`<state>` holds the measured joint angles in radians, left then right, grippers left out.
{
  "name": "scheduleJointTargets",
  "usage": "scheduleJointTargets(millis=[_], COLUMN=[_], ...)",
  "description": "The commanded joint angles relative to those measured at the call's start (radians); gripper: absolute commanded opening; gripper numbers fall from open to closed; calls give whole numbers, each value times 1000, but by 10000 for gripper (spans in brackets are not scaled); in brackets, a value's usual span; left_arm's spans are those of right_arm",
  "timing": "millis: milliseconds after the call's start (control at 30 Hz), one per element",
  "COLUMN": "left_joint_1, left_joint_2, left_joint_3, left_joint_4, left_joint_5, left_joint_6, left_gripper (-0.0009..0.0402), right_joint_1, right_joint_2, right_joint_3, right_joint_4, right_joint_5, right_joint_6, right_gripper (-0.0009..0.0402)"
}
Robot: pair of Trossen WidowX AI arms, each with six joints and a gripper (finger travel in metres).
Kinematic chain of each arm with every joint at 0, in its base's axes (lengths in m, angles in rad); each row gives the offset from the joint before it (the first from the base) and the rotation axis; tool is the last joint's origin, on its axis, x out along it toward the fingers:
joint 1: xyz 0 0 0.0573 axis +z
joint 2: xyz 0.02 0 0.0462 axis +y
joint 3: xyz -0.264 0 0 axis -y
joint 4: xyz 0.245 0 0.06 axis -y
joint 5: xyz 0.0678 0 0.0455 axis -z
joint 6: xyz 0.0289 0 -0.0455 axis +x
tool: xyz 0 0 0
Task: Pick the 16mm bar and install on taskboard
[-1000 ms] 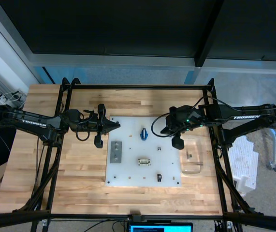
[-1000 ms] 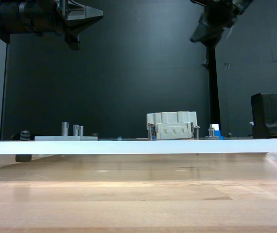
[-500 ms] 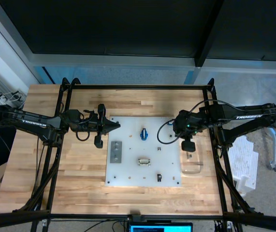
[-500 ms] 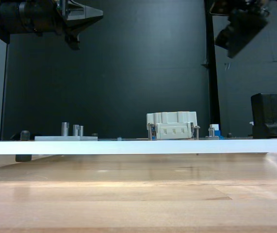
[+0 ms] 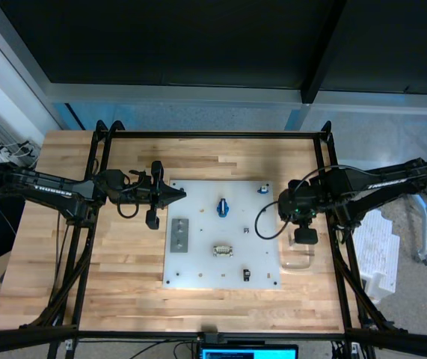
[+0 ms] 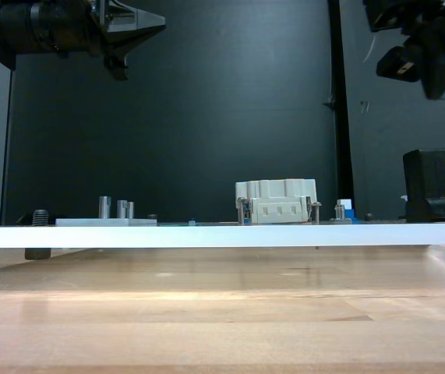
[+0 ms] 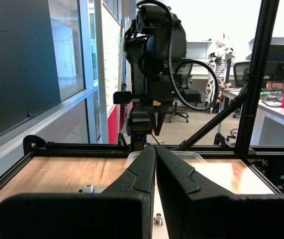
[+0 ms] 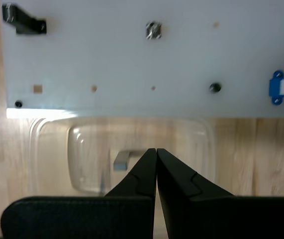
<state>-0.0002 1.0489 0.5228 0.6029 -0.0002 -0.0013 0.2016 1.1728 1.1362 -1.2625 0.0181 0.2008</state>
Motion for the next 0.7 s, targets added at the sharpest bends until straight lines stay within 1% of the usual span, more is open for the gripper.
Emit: scheduleJointTargets(millis=[33,167,233,267,433,600,700], left_joint_1=[0,0,0,0,0,0,0], left_joint_2=[0,0,0,0,0,0,0], left_joint_3=[0,0,0,0,0,0,0], left_joint_4=[0,0,0,0,0,0,0], left_joint_5=[0,0,0,0,0,0,0], left_joint_6=[0,0,0,0,0,0,0], left_gripper=[0,0,0,0,0,0,0], right_joint_1=[38,81,108,120,179,198,206], right_joint_2=[0,0,0,0,0,0,0], right_joint_3=[-1,-1,-3,-3,-14,-39,-62], right_joint_4=[-30,-69,-80,-85,-89,-92,-90], right_joint_5=[0,2,21,24,25,29,41], right_joint_6=[19,37,53,53,41,41,33], right_gripper=[0,0,0,0,0,0,2])
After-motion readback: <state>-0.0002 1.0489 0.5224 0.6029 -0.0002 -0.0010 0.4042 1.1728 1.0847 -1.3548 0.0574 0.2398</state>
